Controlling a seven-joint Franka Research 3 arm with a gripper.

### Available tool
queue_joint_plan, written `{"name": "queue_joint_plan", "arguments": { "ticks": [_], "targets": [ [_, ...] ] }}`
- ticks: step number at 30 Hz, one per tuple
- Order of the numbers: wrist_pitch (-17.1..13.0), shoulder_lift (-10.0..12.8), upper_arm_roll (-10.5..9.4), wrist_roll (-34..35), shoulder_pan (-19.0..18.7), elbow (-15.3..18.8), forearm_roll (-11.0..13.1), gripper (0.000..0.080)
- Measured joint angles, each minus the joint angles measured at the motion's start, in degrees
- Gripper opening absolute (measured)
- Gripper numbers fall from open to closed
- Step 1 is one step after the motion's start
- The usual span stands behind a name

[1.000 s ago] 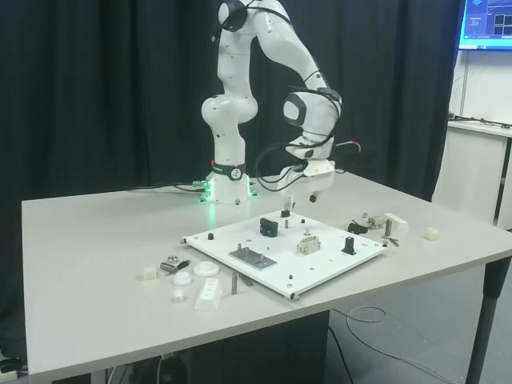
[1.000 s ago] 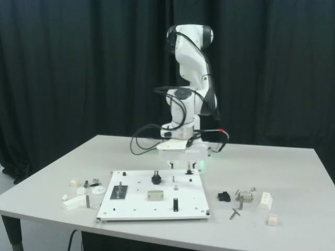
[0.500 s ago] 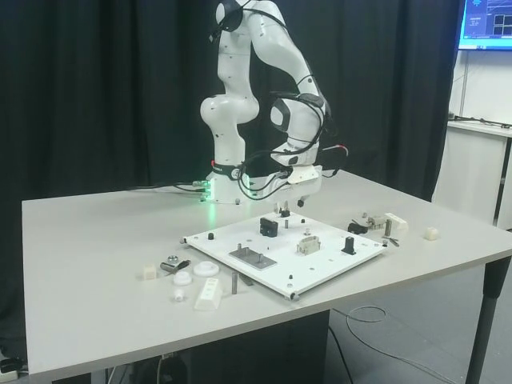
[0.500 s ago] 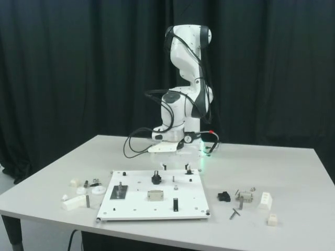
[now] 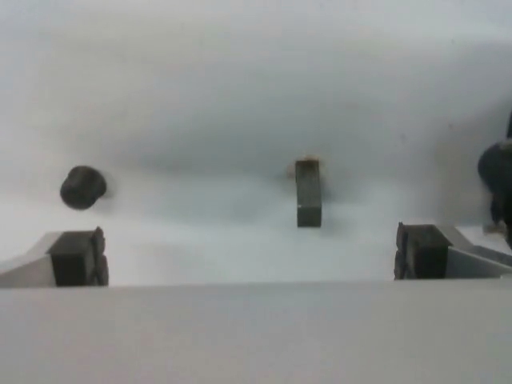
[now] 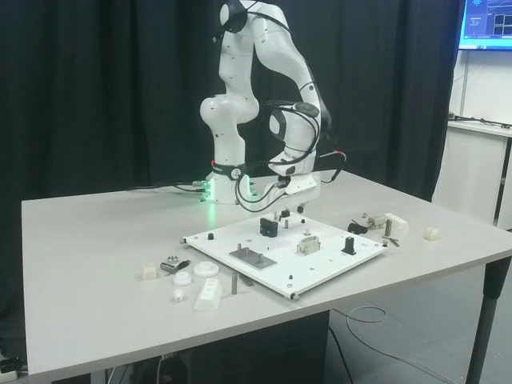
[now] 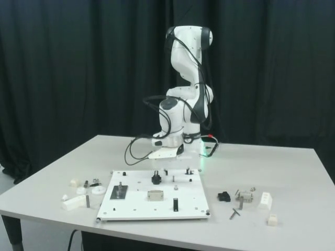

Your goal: Remove square peg 2.

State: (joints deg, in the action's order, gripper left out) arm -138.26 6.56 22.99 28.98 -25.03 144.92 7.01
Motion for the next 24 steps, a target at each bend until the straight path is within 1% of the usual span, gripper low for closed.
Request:
{"name": "queue_joint_plan", "arguments": {
  "ticks": [6,10,24],
  "targets": [
    [-1.8,1.4,-0.10,-1.8,0.0,0.0,0.6,0.0800],
    [-2.3,1.9,-0.14,-2.1,0.0,0.0,0.7,0.0800],
    [-3.0,2.2,-0.20,-4.4,0.0,0.0,0.8,0.0800]
  ]
}}
